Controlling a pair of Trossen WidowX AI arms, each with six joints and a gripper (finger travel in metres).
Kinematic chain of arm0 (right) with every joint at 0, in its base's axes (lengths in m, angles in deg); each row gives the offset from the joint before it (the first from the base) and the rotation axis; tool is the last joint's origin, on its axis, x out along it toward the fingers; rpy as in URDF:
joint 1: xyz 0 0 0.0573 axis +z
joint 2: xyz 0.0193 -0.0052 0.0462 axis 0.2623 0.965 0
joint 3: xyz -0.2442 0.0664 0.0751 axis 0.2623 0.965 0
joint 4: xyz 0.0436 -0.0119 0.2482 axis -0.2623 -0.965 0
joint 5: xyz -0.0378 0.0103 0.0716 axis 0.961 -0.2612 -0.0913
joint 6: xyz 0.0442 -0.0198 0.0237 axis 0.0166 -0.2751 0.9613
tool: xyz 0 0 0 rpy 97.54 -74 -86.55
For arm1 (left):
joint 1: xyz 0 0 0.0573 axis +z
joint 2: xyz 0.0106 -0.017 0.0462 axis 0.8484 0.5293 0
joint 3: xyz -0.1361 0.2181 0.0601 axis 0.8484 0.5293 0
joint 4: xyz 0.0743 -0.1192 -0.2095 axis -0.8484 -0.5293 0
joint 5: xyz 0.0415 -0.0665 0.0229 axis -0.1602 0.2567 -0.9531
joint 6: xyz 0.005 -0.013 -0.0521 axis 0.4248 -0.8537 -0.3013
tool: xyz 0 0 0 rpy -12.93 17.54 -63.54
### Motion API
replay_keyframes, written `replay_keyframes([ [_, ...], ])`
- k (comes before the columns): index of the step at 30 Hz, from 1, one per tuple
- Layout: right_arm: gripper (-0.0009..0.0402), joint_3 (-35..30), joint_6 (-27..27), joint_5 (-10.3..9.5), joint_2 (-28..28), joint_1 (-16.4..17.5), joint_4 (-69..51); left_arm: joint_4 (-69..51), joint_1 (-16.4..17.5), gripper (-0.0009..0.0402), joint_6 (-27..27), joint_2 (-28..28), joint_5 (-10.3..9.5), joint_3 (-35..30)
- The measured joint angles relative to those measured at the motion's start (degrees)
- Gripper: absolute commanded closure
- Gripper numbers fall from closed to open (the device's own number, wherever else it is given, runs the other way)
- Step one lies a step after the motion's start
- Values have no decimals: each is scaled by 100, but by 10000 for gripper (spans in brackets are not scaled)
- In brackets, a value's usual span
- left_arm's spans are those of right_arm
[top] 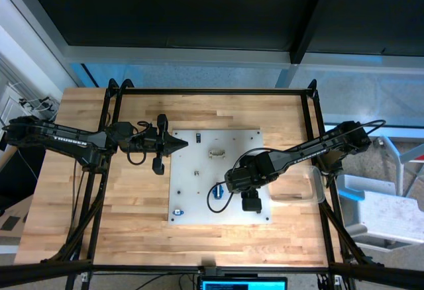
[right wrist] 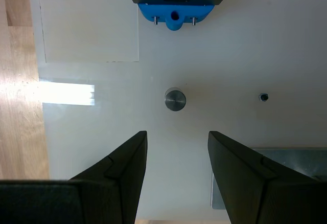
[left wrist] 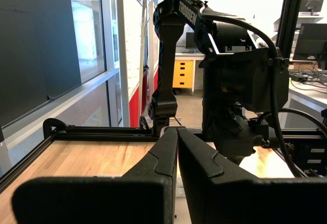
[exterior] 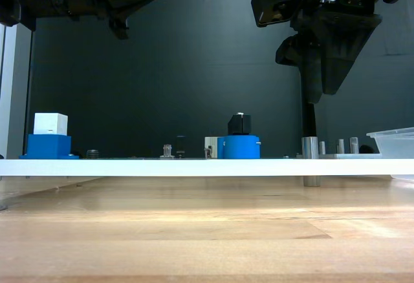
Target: Pick the 16mm cylinder and place it in the taskboard
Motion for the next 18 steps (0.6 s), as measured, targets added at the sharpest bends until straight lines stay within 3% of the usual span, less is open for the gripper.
replay_keyframes([
  [18,229,0,2,-2,-2,0,44,0,0,393,0,2,0,-2],
])
